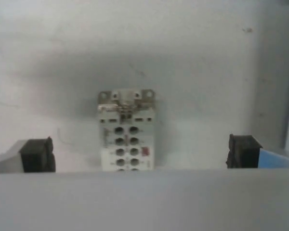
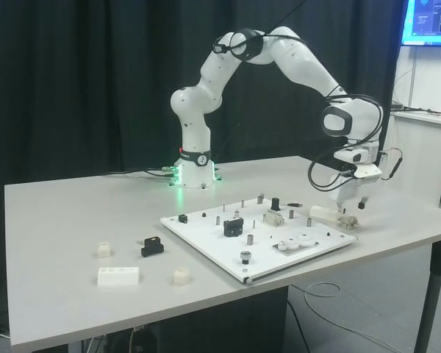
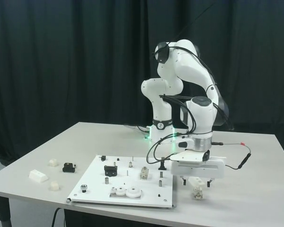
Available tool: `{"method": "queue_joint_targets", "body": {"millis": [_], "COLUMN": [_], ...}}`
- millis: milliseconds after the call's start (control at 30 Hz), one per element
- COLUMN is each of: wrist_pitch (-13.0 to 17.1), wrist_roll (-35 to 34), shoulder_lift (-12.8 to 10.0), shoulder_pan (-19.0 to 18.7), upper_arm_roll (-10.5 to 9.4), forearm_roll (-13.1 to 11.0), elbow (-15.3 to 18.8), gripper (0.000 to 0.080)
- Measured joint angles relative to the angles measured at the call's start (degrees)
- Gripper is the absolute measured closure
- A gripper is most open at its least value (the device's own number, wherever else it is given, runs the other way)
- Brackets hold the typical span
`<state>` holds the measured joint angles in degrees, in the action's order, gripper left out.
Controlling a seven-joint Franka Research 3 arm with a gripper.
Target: Remove large gear.
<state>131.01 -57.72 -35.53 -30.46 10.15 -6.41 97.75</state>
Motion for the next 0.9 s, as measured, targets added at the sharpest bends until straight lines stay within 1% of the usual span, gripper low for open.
{"method": "queue_joint_targets", "body": {"millis": [233, 633, 900], "wrist_pitch": [-1.00, -1.38, -3.40], "wrist_roll": [0.00, 0.09, 0.35], "shoulder_lift": [0.00, 0.14, 0.92], "shoulder_pan": [0.03, 0.18, 0.18], "upper_arm_roll": [0.93, 1.15, 1.20], "forearm_roll": [0.07, 0.10, 0.10], "elbow": [0.00, -0.21, -0.96], "gripper": [0.0003, 0.0003, 0.0003]}}
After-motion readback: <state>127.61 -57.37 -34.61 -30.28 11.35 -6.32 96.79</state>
